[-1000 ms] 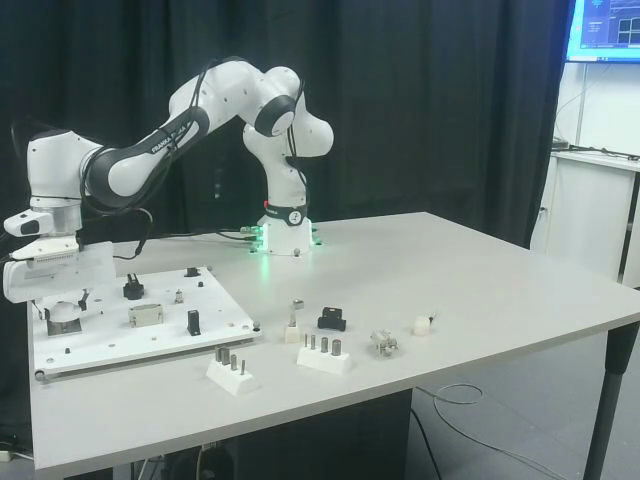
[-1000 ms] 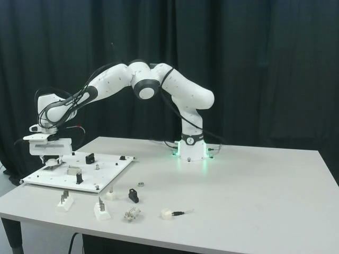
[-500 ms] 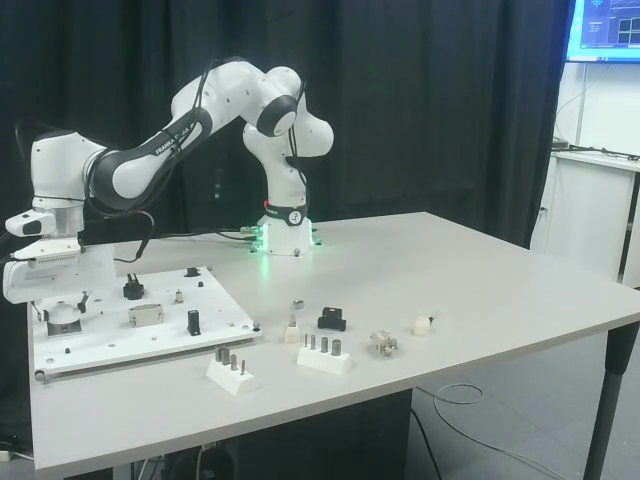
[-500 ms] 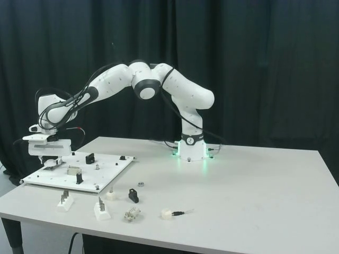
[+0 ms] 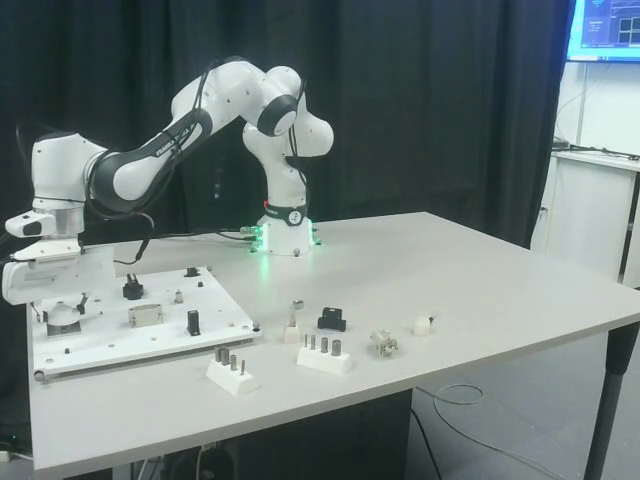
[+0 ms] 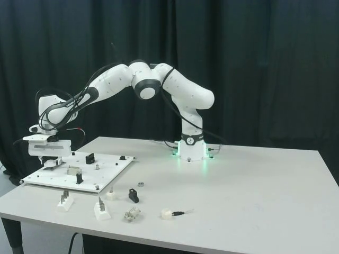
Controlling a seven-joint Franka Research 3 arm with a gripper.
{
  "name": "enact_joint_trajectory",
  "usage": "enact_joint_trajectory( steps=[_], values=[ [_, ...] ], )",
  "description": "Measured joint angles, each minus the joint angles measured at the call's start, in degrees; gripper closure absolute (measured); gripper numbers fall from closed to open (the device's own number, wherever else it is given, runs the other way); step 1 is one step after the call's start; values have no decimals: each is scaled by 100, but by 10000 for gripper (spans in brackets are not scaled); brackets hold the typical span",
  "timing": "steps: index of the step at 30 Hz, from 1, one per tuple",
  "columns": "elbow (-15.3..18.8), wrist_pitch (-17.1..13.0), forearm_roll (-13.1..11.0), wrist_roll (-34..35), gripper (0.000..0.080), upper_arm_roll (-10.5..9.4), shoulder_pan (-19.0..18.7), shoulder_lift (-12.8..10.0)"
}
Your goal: Insert large gear.
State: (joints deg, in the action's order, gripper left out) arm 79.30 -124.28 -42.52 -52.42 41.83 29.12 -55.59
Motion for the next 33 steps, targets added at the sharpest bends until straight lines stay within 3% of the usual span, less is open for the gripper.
enact_joint_trajectory(
  steps=[33],
  values=[
    [-16,9,23,636,209,0,-2,-8]
  ],
)
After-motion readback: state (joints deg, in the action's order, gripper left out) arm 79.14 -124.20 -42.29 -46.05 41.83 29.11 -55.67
